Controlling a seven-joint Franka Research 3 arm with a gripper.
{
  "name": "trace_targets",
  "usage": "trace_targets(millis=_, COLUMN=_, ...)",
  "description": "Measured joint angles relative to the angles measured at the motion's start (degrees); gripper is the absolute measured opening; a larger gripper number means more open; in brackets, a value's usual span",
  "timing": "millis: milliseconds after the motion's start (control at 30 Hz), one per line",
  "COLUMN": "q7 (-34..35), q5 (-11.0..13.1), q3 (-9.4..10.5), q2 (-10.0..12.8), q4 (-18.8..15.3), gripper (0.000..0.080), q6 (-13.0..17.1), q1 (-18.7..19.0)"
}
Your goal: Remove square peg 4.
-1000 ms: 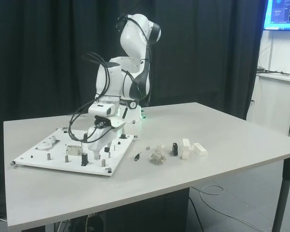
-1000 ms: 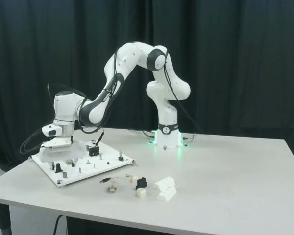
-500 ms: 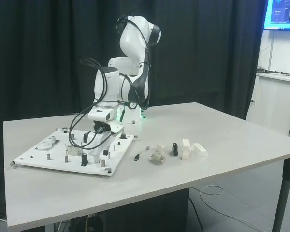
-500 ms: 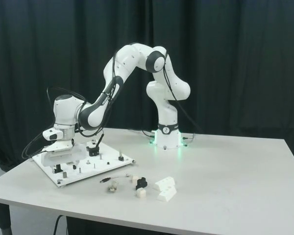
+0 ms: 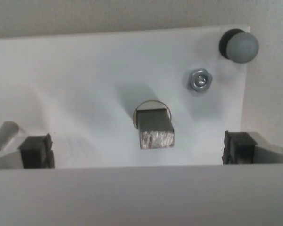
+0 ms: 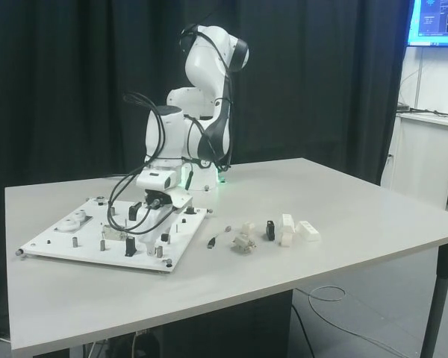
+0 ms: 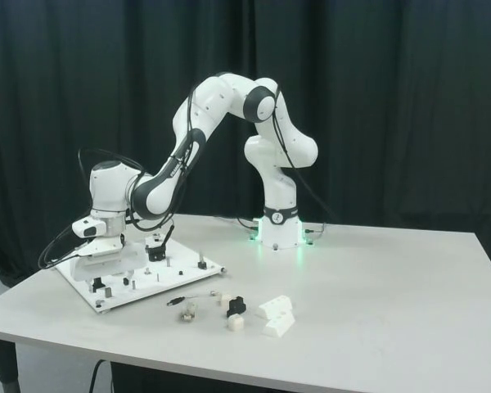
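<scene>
From my remote station I see the arm [image 7: 221,115] bent forward and down from its base at the back of the grey table [image 7: 376,311], the wrist lowered over the white board [image 6: 89,239] in the left half of both room views. The gripper [image 5: 137,150] hangs just above the board with its two black fingertips [image 5: 36,151] spread wide apart, holding nothing. In the wrist view the square peg [image 5: 154,127] stands upright in a round socket, centred between the fingertips and clear of both. Beside it on the board I note a hex nut [image 5: 200,79] and, past that at the board's corner, a grey ball knob [image 5: 242,46]. In the first room view the board carries several short pegs [image 6: 129,247] around the gripper. To the right of the board, loose on the table, lie a small cable plug [image 6: 212,240], white blocks [image 6: 297,228] and a black block [image 6: 270,230], all well apart from the gripper. Cables [image 6: 123,198] loop from the wrist over the board.
</scene>
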Motion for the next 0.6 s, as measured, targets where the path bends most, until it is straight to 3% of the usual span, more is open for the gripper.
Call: trace_targets(millis=600, q7=-1.1, q5=2.0, q3=0.01, q2=0.8, q4=0.3, gripper=0.08, q6=0.0, q1=-0.2)
